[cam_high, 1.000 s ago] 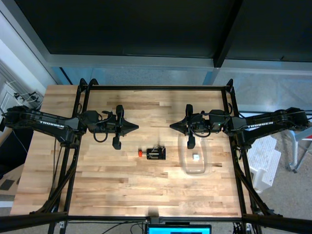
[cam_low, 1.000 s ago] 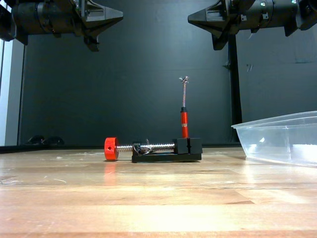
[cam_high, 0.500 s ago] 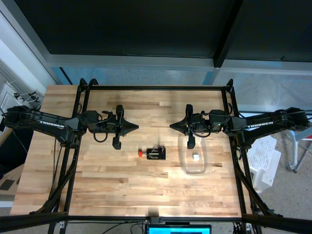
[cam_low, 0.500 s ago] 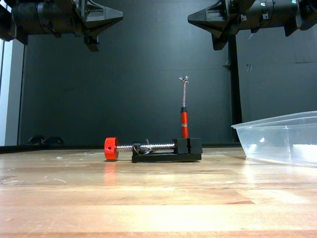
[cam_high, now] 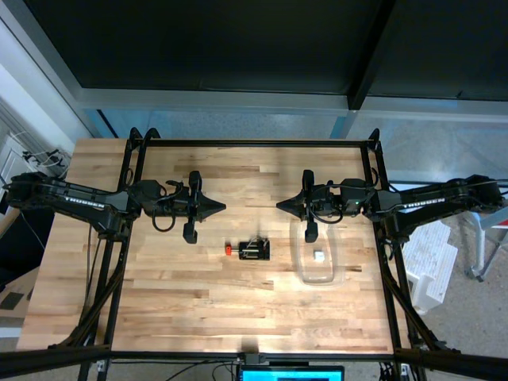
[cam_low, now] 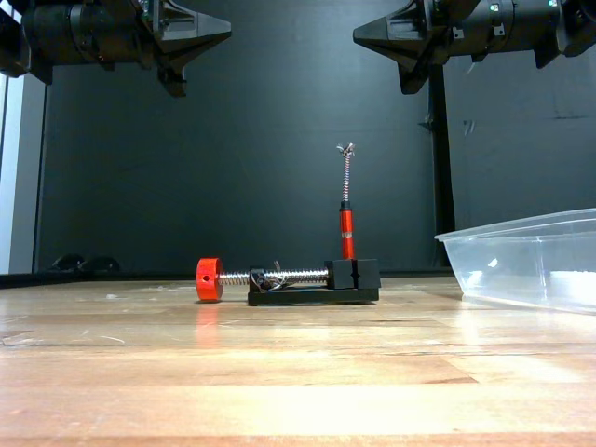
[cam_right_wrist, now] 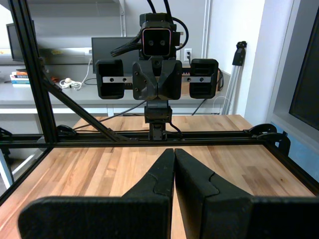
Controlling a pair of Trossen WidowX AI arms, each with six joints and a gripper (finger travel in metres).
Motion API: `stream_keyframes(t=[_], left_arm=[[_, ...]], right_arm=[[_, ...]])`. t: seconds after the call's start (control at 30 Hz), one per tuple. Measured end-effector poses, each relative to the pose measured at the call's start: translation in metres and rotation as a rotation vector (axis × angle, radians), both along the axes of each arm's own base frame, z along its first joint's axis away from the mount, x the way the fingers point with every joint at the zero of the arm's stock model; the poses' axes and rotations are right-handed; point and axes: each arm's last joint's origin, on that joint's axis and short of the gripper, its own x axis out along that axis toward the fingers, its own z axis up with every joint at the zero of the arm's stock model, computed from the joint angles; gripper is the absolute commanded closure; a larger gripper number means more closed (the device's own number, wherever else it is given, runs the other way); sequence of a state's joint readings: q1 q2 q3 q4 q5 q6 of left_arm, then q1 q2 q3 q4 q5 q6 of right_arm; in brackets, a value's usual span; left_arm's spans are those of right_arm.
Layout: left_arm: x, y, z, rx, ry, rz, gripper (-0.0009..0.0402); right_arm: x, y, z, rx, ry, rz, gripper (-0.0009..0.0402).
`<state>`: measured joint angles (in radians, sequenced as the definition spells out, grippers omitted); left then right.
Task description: Pick the RCA connector and install on taskboard
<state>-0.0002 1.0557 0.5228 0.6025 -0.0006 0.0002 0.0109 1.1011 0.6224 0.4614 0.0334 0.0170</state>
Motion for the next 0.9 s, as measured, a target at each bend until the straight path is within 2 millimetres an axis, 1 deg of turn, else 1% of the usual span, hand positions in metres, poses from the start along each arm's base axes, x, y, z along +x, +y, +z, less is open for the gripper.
stream_keyframes(t=[0.9], left_arm=[[0.0000, 0.0000, -0.0001, 0.000, 0.000, 0.000, 0.0393]], right_arm=[[0.0000, 0.0000, -0.0001, 0.000, 0.000, 0.000, 0.0393]])
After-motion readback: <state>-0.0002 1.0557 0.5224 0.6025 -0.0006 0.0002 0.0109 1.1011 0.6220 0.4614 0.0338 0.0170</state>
